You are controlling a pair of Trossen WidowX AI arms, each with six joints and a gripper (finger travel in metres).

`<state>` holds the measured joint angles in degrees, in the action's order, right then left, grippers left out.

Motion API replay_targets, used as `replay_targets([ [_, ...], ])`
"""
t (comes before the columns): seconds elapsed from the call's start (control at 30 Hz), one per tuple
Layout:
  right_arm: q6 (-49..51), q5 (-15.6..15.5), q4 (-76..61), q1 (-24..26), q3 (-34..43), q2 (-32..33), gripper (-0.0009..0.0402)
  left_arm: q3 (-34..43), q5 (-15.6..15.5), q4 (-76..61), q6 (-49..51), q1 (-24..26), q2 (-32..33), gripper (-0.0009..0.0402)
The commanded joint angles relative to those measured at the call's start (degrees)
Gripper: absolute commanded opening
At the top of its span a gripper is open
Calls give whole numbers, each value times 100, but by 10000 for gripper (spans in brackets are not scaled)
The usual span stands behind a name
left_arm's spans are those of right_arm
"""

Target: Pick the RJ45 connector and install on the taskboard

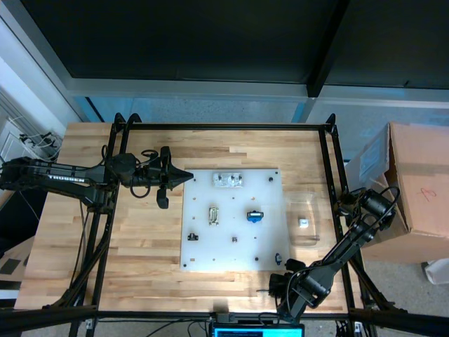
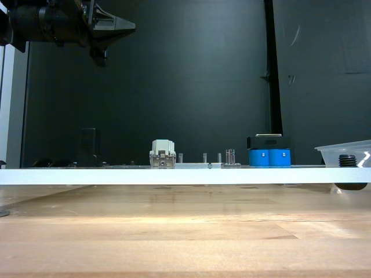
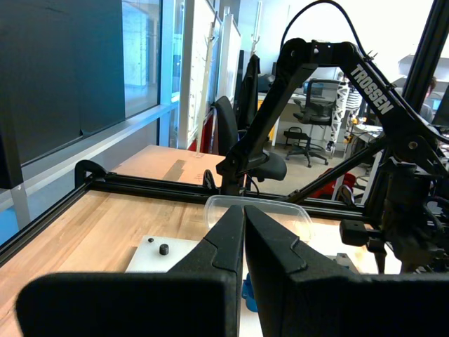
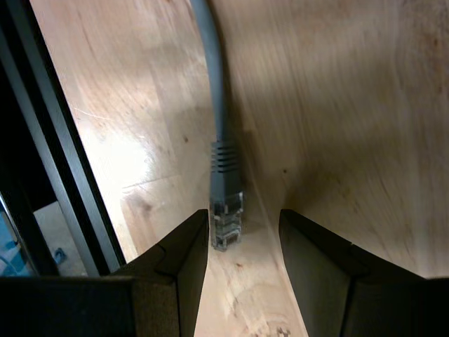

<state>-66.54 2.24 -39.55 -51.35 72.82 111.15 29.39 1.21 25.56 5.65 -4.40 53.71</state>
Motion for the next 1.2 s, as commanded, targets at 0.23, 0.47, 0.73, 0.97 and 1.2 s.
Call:
replay_targets([
  [0.23, 201, 127, 52, -4, -76, -4, 123, 2, 0, 2, 0, -2, 2, 0],
  [0.47, 278, 118, 413, -4, -227, -4, 69, 2, 0, 0, 0, -2, 2, 0],
  [0.73, 308, 114, 424, -13, -229, -7, 0, 2, 0, 2, 0, -2, 2, 0],
  [0.97, 243, 131, 398, -33, -205, -275, -1, 2, 0, 0, 0, -2, 2, 0],
  [1.2, -39, 835, -319, 11, -42, -903, 0, 2, 0, 2, 0, 0, 2, 0],
])
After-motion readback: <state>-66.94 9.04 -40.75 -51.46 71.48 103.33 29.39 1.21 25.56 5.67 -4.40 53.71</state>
